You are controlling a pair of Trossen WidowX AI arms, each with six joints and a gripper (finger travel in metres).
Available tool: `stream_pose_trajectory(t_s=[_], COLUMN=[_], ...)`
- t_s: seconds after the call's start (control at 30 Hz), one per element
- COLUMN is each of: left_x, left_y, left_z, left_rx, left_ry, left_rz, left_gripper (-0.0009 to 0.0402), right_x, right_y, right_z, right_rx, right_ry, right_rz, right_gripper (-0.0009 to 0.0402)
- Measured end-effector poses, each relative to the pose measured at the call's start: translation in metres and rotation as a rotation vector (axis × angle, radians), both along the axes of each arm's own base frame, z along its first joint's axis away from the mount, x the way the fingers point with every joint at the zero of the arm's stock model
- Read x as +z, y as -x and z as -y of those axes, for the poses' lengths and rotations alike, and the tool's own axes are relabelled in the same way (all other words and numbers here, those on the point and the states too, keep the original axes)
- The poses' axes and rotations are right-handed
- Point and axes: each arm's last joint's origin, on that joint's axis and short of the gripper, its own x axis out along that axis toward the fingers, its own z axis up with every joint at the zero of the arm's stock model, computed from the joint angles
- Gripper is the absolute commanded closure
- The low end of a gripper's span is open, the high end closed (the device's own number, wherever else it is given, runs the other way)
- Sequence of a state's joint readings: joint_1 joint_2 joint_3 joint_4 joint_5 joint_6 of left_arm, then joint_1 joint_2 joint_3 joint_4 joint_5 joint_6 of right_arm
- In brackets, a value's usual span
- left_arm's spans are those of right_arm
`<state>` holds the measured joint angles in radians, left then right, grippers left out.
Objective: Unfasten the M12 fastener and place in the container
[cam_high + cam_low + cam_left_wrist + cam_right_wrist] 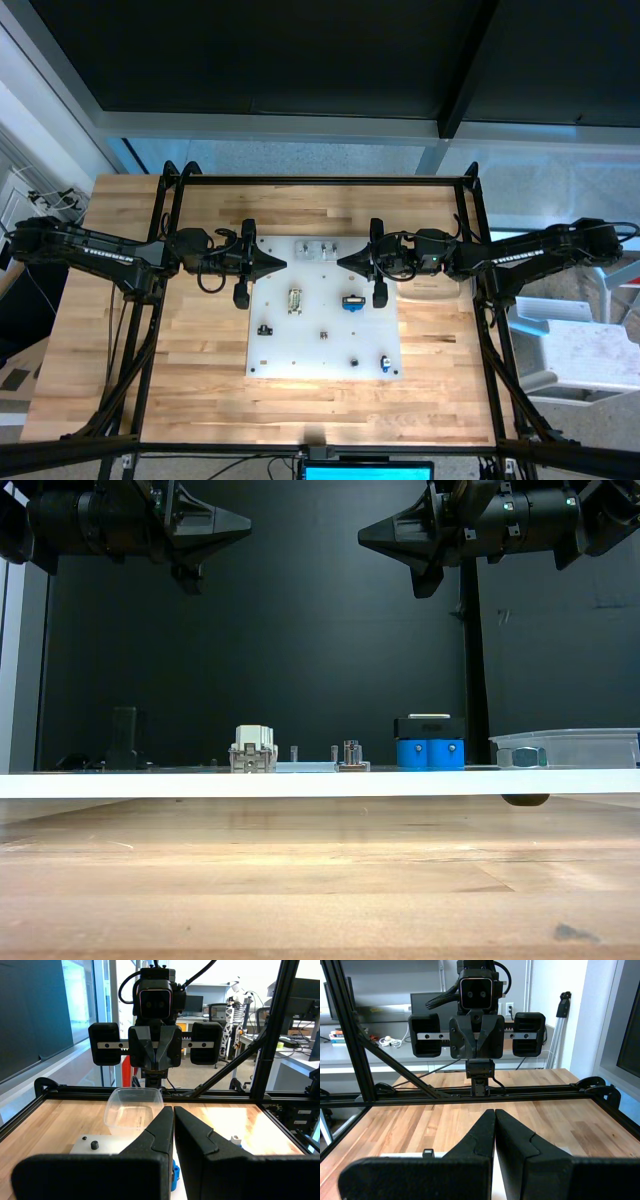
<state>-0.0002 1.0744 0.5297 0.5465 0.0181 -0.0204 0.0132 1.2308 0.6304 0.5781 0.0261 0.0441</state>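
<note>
**High view.** You are looking down on the left gripper [283, 263] and the right gripper [341, 260]. They are hanging tip to tip over the upper part of the flat white plastic task board [285, 355], each with its fingers pressed together on nothing. The M12 fastener [355, 360], a tiny dark round nut, is sitting on the board at lower right of centre. It is lying below both tips in the frame and nearer the right one.

**Low view.** You are seeing the fastener [522, 757] as a small silver hexagon at board level, right of centre. It is apparently sitting run down on its stud, since no ribs are showing. Its axis is standing upright, while both grippers are lying level high above it. The small clear plastic container with rounded corners [565, 748] is standing behind it.

**Left wrist view.** The container [132, 1112] is lying ahead of your closed fingers, lower than the right gripper [156, 1055].

**Right wrist view.** You are facing the left gripper [476, 1042]. Neither fastener nor container is showing.
</note>
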Motion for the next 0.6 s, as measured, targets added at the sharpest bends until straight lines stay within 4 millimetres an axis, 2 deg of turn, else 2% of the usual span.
stream_pose_trajectory(t_s=[0.23, 0.4, 0.6], left_x=[0.000, 0.000, 0.000], left_y=[0.000, 0.000, 0.000], left_z=[0.000, 0.000, 0.000], left_rx=[0.000, 0.000, 0.000], left_ry=[0.000, 0.000, 0.000], left_rz=[0.000, 0.000, 0.000], left_gripper=[0.0393, 0.0393, 0.0393], right_x=[0.000, 0.006, 0.011], right_y=[0.000, -0.002, -0.004], right_z=[0.000, 0.002, 0.000], right_rx=[0.000, -0.076, -0.005], right_ry=[0.000, -0.024, 0.016], right_rz=[0.000, 0.036, -0.089], right_gripper=[0.0393, 0.0393, 0.0393])
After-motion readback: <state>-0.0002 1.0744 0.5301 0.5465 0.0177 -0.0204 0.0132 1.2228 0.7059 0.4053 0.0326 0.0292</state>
